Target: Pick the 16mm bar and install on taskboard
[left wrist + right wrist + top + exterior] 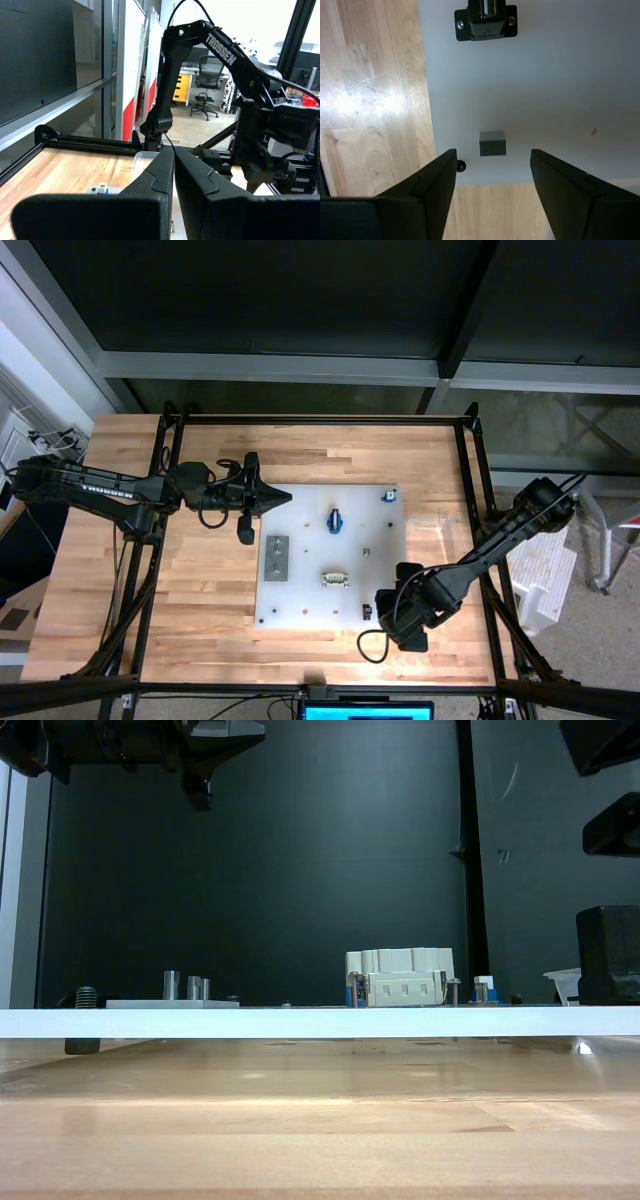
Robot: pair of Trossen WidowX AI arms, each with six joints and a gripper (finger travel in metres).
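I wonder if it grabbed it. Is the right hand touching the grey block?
Apart. The right wrist view shows the right hand open, board visible between each finger and the grey block. The left hand, shut, hangs by the board's left edge.

left end effector [272,498] at taskboard [320,540] (white) far-left corner; right end effector [392,613] over near-right corner

In the low view the left gripper [235,732] is cut off by the edge at 11 o'clock, and the right gripper [608,955] by the edge at 3 o'clock. Which small part on the board [310,520] is the bar cannot be told.
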